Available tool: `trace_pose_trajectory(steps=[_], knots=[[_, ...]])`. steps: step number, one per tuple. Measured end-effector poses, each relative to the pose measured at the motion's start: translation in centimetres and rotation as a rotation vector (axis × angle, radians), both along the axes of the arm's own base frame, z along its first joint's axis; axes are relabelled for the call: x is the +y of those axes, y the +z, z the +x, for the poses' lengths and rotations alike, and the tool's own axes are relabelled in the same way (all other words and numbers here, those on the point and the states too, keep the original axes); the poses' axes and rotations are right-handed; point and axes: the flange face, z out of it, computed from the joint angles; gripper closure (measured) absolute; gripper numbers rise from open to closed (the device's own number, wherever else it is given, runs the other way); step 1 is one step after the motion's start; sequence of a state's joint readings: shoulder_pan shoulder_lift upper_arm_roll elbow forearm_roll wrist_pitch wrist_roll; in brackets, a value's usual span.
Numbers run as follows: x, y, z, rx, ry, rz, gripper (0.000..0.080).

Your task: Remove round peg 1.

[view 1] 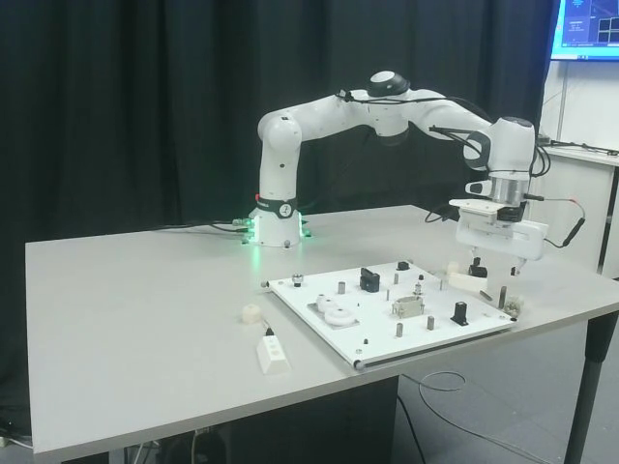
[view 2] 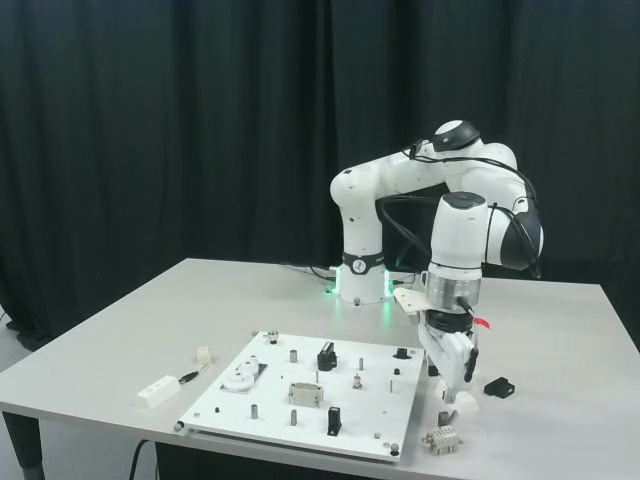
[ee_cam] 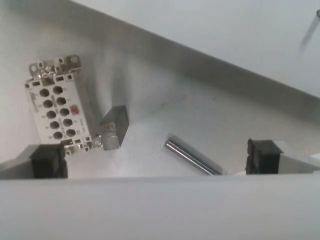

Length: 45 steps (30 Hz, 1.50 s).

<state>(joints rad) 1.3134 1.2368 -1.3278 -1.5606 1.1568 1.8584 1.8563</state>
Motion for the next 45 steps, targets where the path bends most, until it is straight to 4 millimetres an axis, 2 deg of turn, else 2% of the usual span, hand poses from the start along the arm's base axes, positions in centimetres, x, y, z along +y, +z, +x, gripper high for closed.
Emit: trace_pose_trajectory(steps=[16, 26, 34, 45], knots=[[0.0, 0.0, 0.0, 0.001, -0.001, 0.000, 0.0003], [-0.9, -0.4, -0.5, 0.036, -0.001, -0.029, 0.0003], [-2.1, -0.5, -1.7, 0.071, 0.001, -0.049, 0.0003], [-4.3, 0.1, -4.2, 0.081, 0.002, -0.064, 0.0003]])
